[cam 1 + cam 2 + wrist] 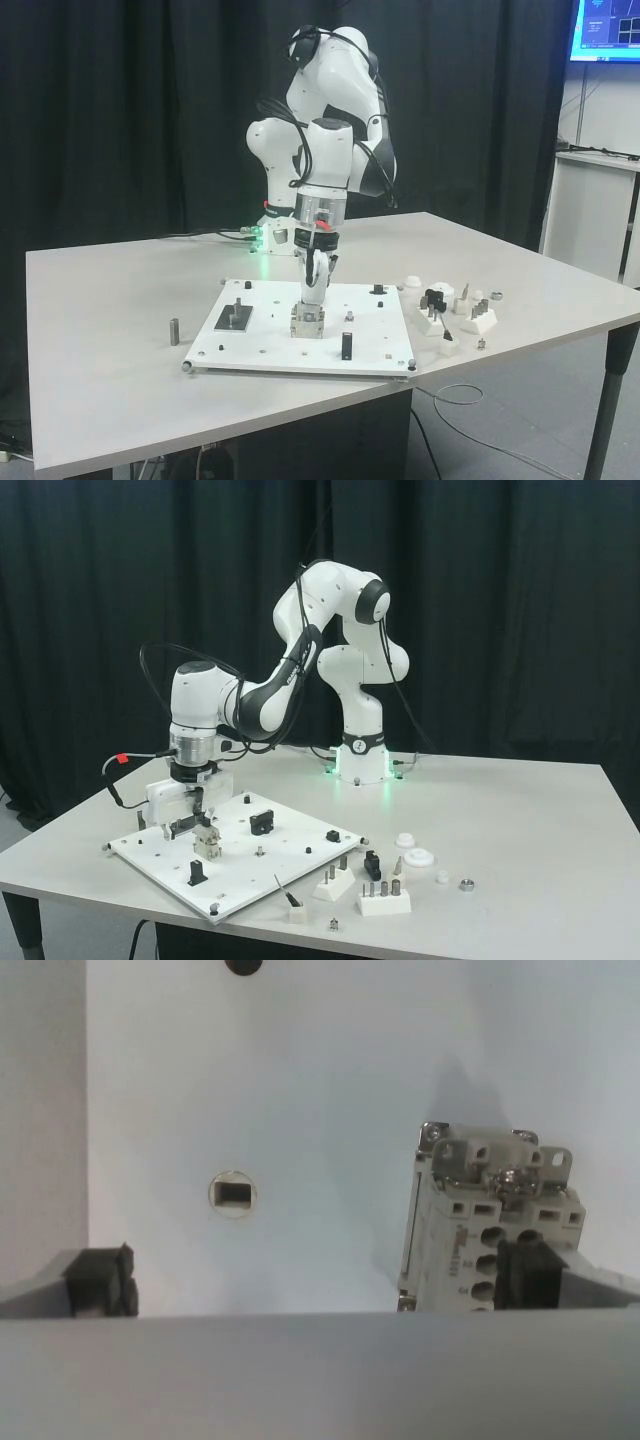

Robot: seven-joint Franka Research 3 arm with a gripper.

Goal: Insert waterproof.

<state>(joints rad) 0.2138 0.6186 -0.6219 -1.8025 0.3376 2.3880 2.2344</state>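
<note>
The waterproof connector, a white block with metal clips and screws on top, stands on the white board. My gripper is open, its fingers wide apart. One black fingertip overlaps the connector's edge; the other fingertip is over bare board. In the first room view the gripper hangs just above the connector near the middle of the board. The second room view shows the gripper low over the board, with the connector just below it.
A small round recess with a dark slot lies in the board between my fingers. Black fixtures and a grey plate stand on the board. White holders with small parts sit on the table beside it, and a dark peg on the other side.
</note>
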